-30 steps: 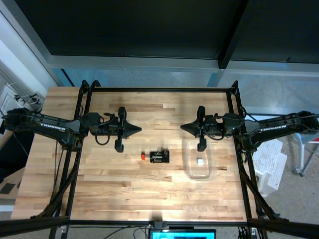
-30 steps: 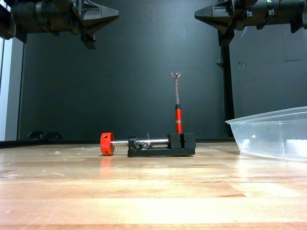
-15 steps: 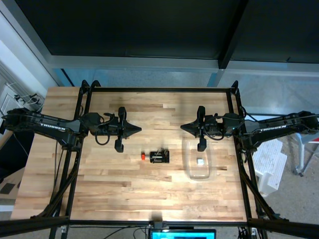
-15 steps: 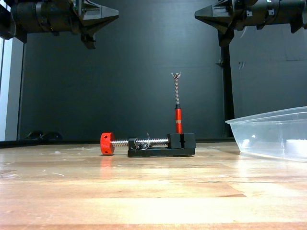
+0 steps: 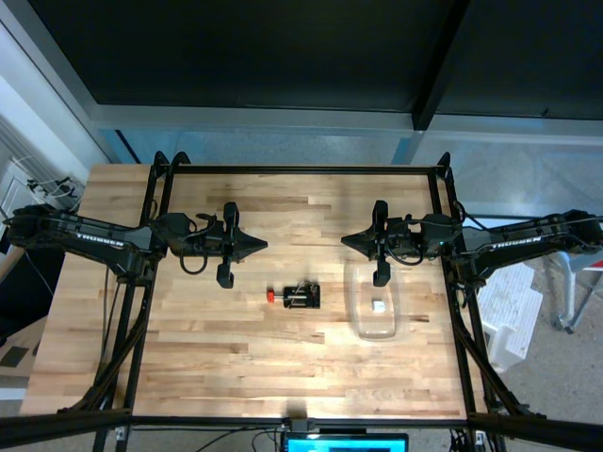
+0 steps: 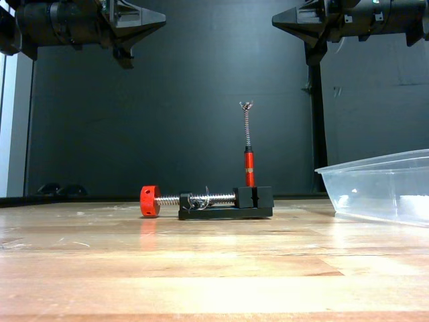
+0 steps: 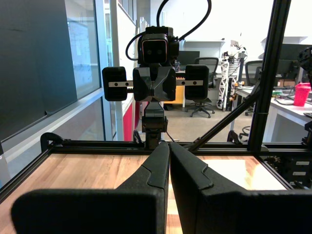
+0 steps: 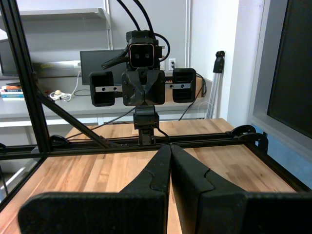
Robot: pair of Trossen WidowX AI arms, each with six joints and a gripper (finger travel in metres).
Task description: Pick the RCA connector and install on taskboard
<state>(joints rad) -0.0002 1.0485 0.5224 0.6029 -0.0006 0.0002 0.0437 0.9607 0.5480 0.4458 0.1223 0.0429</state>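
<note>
The red connector (image 6: 249, 164) stands upright on the black vise (image 6: 228, 202), and its braided cable (image 6: 247, 126) rises free above it; nothing holds it. From above, the vise (image 5: 303, 298) with its red knob (image 5: 270, 296) sits mid-table. My left gripper (image 5: 263, 246) hangs high at the back left, shut and empty, its fingers (image 7: 158, 163) pressed together. My right gripper (image 5: 345, 241) hangs high at the back right above the tray's far end, shut with nothing between its fingers (image 8: 161, 163). Both are far above the vise in the low view, left (image 6: 162, 22) and right (image 6: 275, 22).
A clear tray (image 5: 359, 323) lies right of the vise and holds only a white block (image 5: 378, 305); its wall (image 6: 382, 184) shows at the right in the low view. A black frame (image 5: 301, 170) borders the table's back and sides.
</note>
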